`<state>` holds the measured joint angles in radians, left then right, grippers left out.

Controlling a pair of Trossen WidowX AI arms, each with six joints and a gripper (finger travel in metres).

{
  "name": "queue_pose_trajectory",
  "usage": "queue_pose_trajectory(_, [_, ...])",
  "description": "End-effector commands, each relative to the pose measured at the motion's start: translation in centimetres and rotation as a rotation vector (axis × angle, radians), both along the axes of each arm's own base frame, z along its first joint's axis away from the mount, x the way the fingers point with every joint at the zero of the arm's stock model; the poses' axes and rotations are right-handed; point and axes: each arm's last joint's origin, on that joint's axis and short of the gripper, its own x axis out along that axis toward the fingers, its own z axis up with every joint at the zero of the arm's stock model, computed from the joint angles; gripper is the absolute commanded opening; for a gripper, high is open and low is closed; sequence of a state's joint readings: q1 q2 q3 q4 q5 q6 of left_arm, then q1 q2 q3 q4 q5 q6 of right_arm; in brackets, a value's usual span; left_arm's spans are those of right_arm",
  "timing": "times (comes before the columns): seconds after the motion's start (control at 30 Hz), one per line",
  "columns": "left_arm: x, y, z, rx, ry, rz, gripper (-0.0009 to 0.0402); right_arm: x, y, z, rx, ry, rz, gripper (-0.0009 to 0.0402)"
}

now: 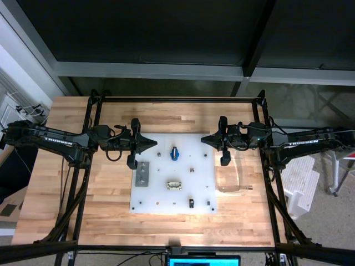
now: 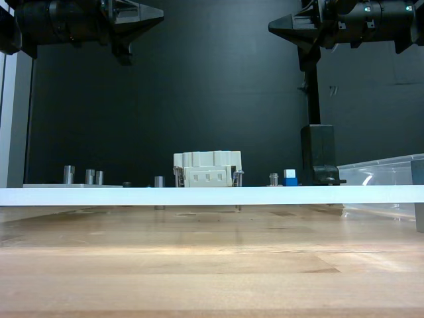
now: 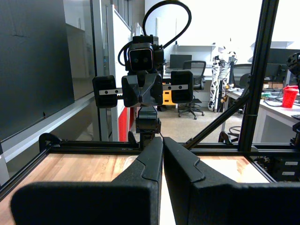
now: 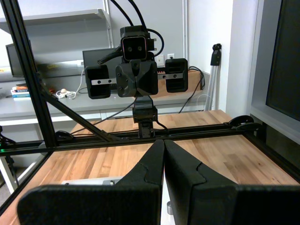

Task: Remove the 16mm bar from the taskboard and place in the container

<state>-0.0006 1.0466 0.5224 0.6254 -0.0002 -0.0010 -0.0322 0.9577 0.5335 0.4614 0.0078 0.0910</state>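
Black fingers on the left pincer (image 3: 162, 140) are pressed together with nothing between them. It hangs high in the air over the far left edge of the taskboard (image 1: 199, 188). The right pincer (image 4: 164, 140) is squeezed together and empty too, up high across from it, nose to nose.

Down below the left pincer, a bit nearer the table's front, a grey block (image 1: 143, 176) sits on the board. Short metal bars (image 2: 89, 176) stand up in it. I think the 16mm bar is one of them, but I cannot tell which. The container (image 1: 230, 190) lies on the wood under the right pincer, just beside the board.

So the job looks not begun yet. Next, I think the left pincer needs to spread its fingers, go straight down over the bar, pinch it and pull it up. Then the bar has to cross the board to the container.
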Motion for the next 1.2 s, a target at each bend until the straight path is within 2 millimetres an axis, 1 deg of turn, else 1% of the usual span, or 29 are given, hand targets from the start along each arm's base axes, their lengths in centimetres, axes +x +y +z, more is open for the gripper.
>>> queue_pose_trajectory(0.03, [0.0, 0.0, 0.0, 0.001, 0.0, 0.0, 0.0, 0.0, 0.0, 0.0, 0.0, 0.0, 0.0, 0.0])
queue_pose_trajectory(0.77, [0.0, 0.0, 0.0, 0.0, 0.0, 0.001, 0.0, 0.0, 0.0, 0.1, 0.013, -0.012, 0.002, 0.0])
queue_pose_trajectory(0.83, [0.0, 0.0, 0.0, 0.0, 0.0, 0.0, 0.0, 0.0, 0.1, 0.0, 0.012, 0.002, 0.031, 0.0])
queue_pose_trajectory(0.93, [0.0, 0.0, 0.0, 0.001, 0.0, 0.001, 0.0, 0.1, 0.6, -0.1, 0.02, 0.09, 0.083, 0.0])
queue_pose_trajectory(1.07, [0.0, 0.0, 0.0, 0.001, 0.0, 0.001, 0.0, 0.1, 1.7, -0.1, 0.018, 0.258, 0.131, 0.0])
queue_pose_trajectory(1.2, [0.0, 0.0, 0.0, 0.0, 0.0, 0.001, 0.0, -0.3, 3.0, 0.2, 0.024, 0.391, 0.167, 0.0])
